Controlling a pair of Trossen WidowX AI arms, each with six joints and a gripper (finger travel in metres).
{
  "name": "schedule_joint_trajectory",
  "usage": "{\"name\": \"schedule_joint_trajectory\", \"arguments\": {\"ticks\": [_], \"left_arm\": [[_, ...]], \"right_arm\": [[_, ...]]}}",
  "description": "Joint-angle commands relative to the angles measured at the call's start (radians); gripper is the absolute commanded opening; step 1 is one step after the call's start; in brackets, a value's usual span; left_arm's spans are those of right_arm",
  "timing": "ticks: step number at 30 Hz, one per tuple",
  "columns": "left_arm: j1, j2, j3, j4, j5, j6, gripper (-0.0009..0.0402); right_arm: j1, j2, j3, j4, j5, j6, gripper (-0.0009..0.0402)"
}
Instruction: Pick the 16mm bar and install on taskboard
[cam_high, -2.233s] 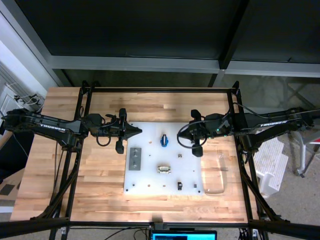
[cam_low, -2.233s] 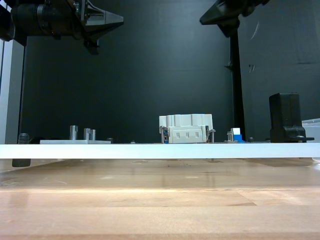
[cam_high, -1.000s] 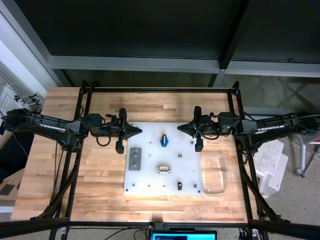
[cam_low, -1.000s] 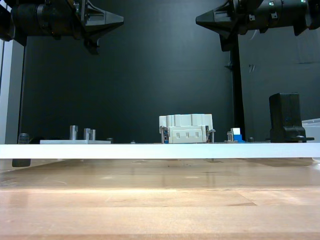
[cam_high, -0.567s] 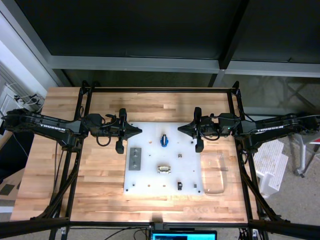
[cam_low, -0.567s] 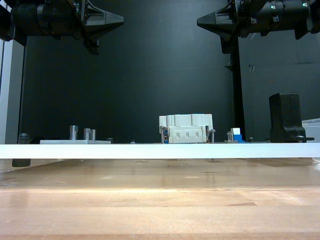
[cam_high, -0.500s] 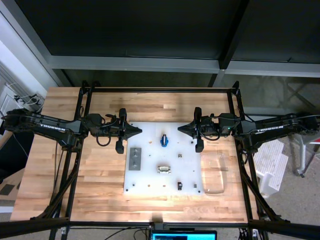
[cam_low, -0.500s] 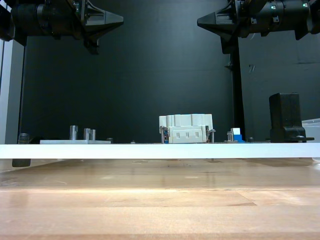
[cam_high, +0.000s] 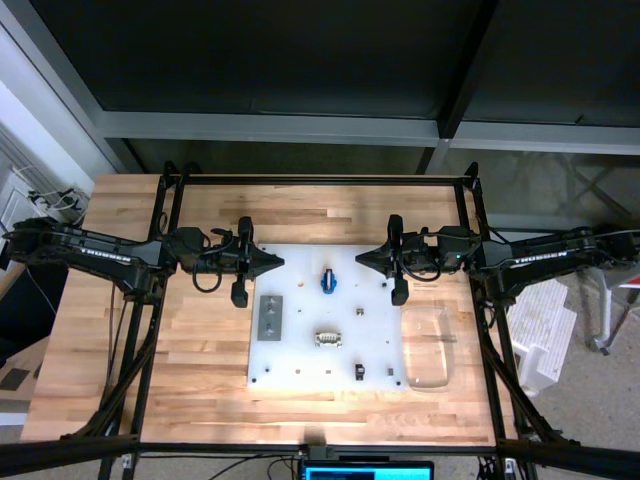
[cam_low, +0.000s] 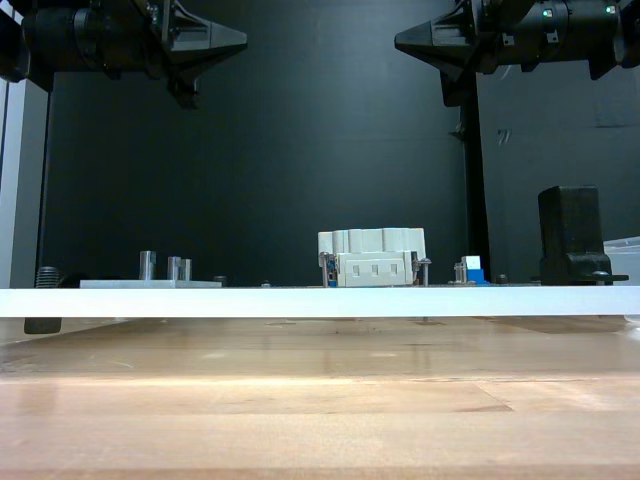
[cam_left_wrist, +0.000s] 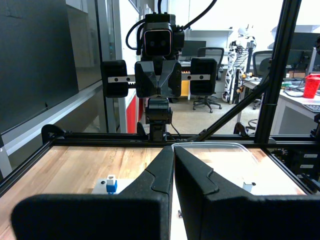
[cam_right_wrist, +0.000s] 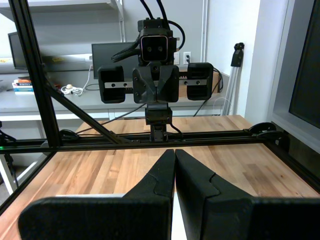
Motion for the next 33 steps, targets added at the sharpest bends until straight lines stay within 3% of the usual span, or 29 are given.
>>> {"name": "schedule_joint_trajectory", "arguments": {"ticks": [1,33], "left_arm": [[0.000,0.000,0.000,0.000,0.000,0.000,0.0000],[0.000,0.000,0.000,0.000,0.000,0.000,0.0000]], "right_arm": [[0.000,0.000,0.002,0.000,0.001,-0.001,0.0000],[0.000,0.000,0.002,-0.015,0.000,-0.001,0.0000]]}}
